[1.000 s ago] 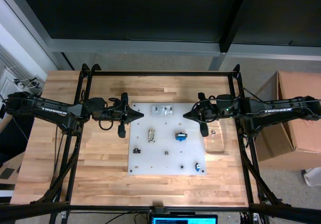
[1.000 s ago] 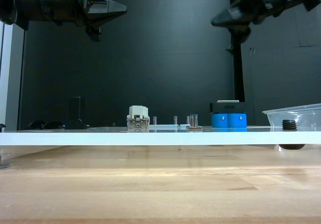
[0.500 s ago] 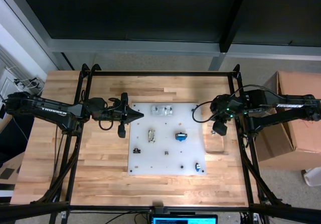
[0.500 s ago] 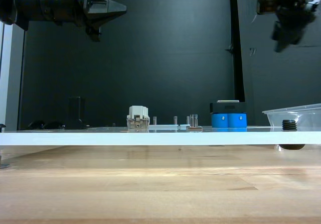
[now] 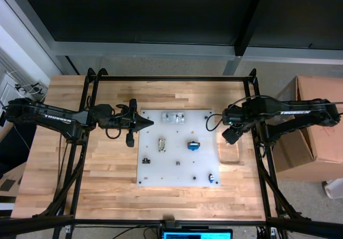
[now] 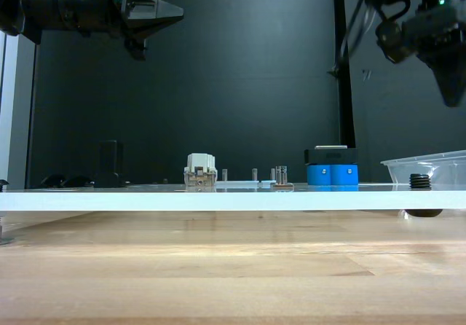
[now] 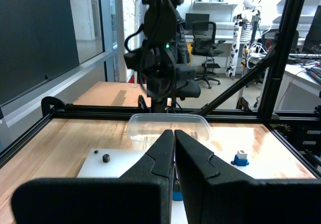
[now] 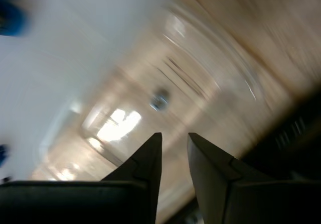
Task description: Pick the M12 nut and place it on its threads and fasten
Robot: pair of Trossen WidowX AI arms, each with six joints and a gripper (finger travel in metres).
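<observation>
Right wrist view: M12 nut [image 8: 159, 101] lay free on the clear tray [image 8: 200, 113] floor, not on its bare stud [image 6: 419, 181]. Right gripper [image 8: 174, 136] hung above the tray, fingers apart. Left gripper [image 7: 174, 132], fingers together, was aloft, well apart from the tray. Advised: centre over the nut, descend plumb, avoid the tray wall.

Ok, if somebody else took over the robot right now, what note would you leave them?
Left hand: shut, empty, raised over the white board's left side.
Right hand: open, empty, pointing down above the clear plastic tray.
Small silver nut: lying free in that tray, under the right hand.
Short black ribbed stud: bare, ribs showing.
Done: nothing picked up yet.
Left: grasp the nut, set it on the stud, screw it down.
</observation>
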